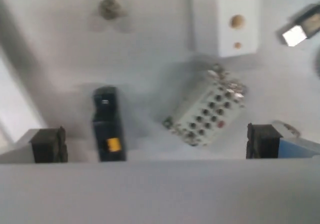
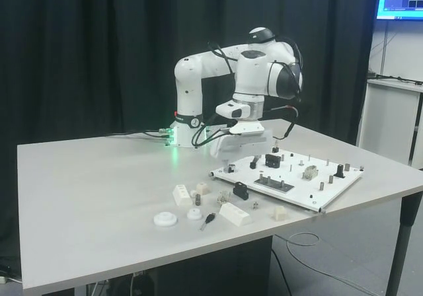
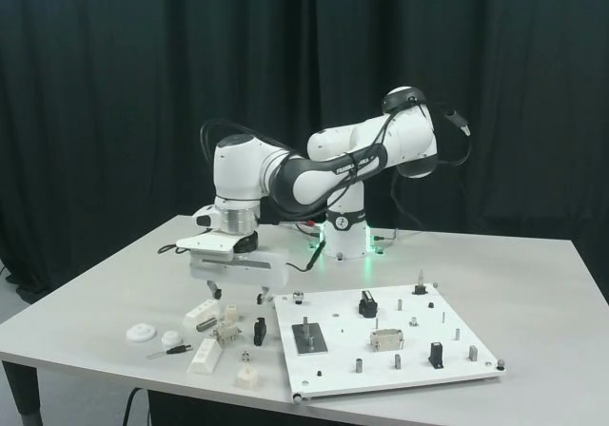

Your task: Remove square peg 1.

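**The arm is hanging beside the board, and its fingers are holding nothing.**

I am watching the gripper [image 3: 238,295] hovering low over the desk [image 3: 533,283], just off the 9 o'clock edge of the white board [image 3: 333,378]. The black fingers [image 1: 48,145] are spread wide apart with nothing between them, so I think it is getting ready to grab. Under them, loose parts are lying flat on the desk: a black block [image 1: 108,126], a grey plug [image 1: 206,109] and a white block with holes [image 1: 227,16]. None of these looks like the thing it wants. Several small pegs [image 3: 304,329] are standing on the board, toward 3 o'clock from the fingers, and they are too small for me to tell which one is square peg 1. Each is pointing straight up, with its long side up and down, so I think it needs a straight upward pull.
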Controlling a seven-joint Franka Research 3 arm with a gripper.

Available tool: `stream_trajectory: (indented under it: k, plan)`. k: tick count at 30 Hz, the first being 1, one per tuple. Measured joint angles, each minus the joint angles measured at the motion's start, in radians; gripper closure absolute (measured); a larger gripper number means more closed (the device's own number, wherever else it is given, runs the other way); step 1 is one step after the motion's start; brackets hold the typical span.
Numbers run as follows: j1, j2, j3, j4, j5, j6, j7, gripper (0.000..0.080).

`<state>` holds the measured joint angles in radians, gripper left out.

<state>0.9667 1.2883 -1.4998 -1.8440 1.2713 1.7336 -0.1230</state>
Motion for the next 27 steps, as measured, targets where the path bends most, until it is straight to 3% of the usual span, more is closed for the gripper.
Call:
stream_trajectory:
  k: [27]
  plan:
    - [0.2, -0.014, -0.001, -0.005, -0.002, -0.067, 0.124, 0.0003]
